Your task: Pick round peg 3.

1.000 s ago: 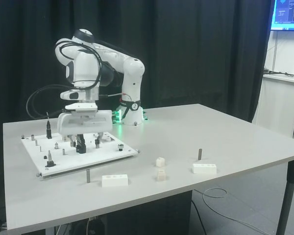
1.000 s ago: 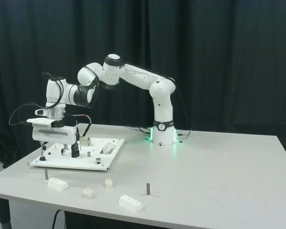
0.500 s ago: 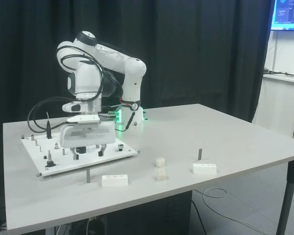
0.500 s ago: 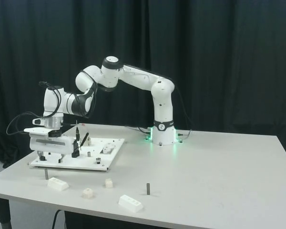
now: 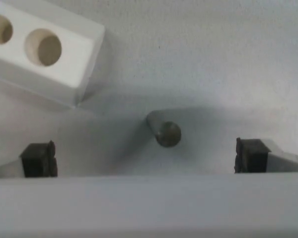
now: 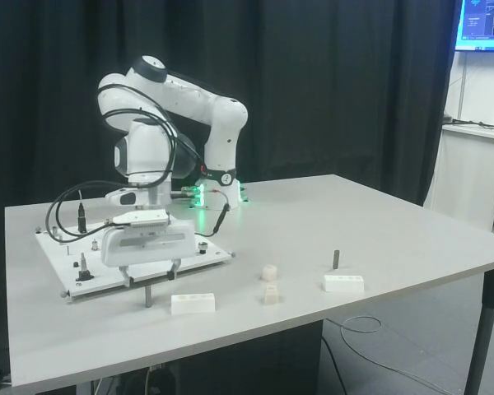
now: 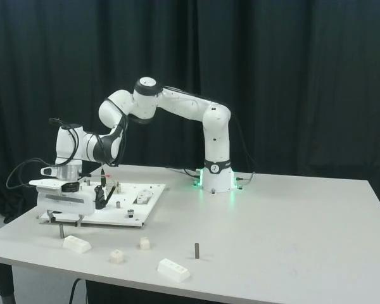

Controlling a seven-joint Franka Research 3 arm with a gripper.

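The gripper (image 5: 145, 157) hangs with its fingers spread wide on either side of the upright round peg (image 5: 165, 131), which stands on the counter (image 5: 213, 54) between them, placed for closing on it.

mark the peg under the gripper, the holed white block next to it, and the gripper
peg (image 5: 168, 134): wrist view, its round top end.
holed white block (image 5: 69, 64): wrist view, top face beside a hole.
gripper (image 5: 144, 157): wrist view, midway between the fingertips.
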